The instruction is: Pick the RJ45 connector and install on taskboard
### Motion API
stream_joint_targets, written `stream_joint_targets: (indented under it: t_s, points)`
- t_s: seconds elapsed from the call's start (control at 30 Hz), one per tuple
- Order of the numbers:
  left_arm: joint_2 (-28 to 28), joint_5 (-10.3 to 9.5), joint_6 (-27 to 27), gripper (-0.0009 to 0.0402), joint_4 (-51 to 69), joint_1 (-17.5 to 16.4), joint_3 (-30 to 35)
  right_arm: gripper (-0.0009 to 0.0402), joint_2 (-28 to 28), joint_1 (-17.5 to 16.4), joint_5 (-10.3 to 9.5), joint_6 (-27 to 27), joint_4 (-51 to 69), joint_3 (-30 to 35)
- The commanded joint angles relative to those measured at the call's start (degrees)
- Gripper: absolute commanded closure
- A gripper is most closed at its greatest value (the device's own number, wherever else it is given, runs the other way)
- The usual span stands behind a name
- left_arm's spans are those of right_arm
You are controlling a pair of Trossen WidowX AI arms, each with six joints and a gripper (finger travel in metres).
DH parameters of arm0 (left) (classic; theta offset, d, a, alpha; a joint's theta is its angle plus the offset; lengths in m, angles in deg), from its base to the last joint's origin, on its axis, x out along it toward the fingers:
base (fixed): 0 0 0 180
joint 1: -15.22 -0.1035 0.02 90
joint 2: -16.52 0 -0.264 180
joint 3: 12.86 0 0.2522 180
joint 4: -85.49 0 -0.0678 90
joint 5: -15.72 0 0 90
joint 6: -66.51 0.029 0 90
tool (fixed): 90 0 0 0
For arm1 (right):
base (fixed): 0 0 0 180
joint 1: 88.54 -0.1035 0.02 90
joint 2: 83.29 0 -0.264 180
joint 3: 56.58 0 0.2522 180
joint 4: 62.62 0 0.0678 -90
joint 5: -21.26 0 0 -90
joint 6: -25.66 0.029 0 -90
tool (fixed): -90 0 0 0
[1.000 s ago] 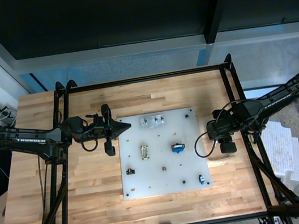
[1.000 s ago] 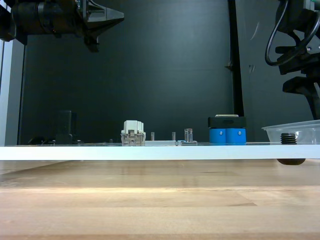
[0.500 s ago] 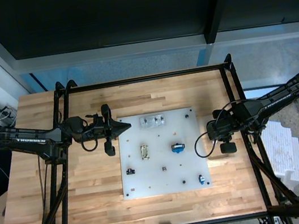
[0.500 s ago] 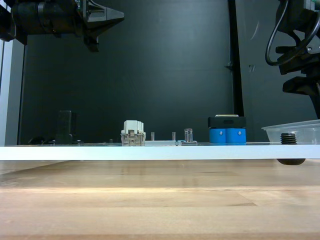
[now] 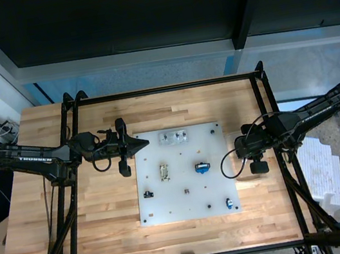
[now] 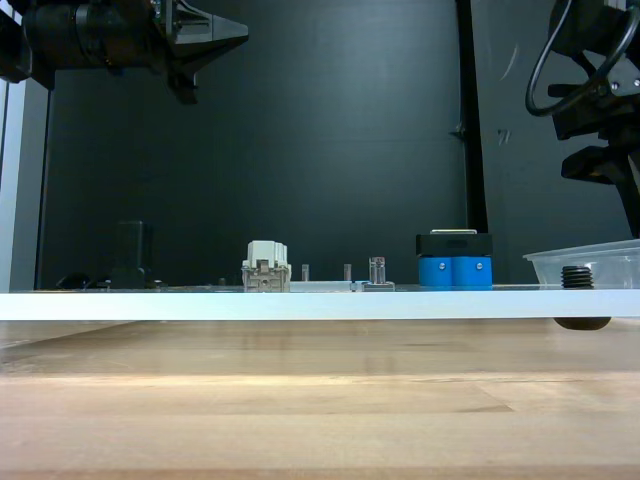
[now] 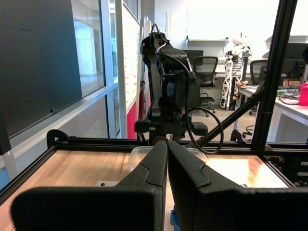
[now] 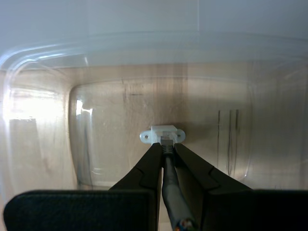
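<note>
Right gripper (image 8: 166, 144) is pinched almost shut on the RJ45 connector (image 8: 162, 136), its fingertips just behind the white flanged body and a thin grey lead (image 8: 173, 202) running back between them. I hold it over the clear tray (image 8: 43, 120), which sits toward the tabletop's (image 5: 105, 209) right edge, just beside the right edge of the taskboard (image 5: 175, 198). I cannot tell whether the piece is clear of the tray floor.

I judge this to be the end of the pick, with the carry not yet begun. The next move calls for a straight lift over the tray wall, then a sweep inward over the board to the matching socket, with the plug kept square in the grip. I cannot pick out which fitting is the socket.

Left gripper (image 5: 141, 143) hangs high over the board's far-left corner, fingers closed on nothing.

My count:
- Two arms.
- One connector.
- One tray.
- One board.
- Two blue fittings (image 5: 201, 168), the second at the board's near-right corner.
- One cream block (image 5: 163, 172).
- A silver pair (image 5: 174, 138) at the board's far edge.
</note>
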State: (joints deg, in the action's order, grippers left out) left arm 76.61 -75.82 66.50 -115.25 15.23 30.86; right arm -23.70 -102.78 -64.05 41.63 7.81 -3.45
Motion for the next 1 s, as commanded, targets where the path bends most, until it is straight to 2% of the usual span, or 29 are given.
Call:
stream_joint_targets:
  t_s: [0.03,0.23,0.47,0.67,1.0]
  points:
    - [0.0,0.00,0.0,0.0393,0.0,0.0,0.0,0.0393,-0.4,0.0,-0.28,0.0,0.7,0.7]
    - [0.0,0.00,0.0,0.0393,0.0,0.0,0.0,0.0393,-0.4,0.0,-0.46,0.3,4.0,4.5]
    - [0.0,0.00,0.0,0.0393,0.0,0.0,0.0,0.0393,-0.3,-0.2,-4.96,3.6,7.3,10.9]
    - [0.0,0.00,0.0,0.0393,0.0,0.0,0.0,0.0393,-0.2,-1.6,-4.76,4.9,9.8,13.9]
    - [0.0,0.00,0.0,0.0393,0.0,0.0,0.0,0.0393,2.3,-6.8,-4.11,7.7,10.2,14.9]
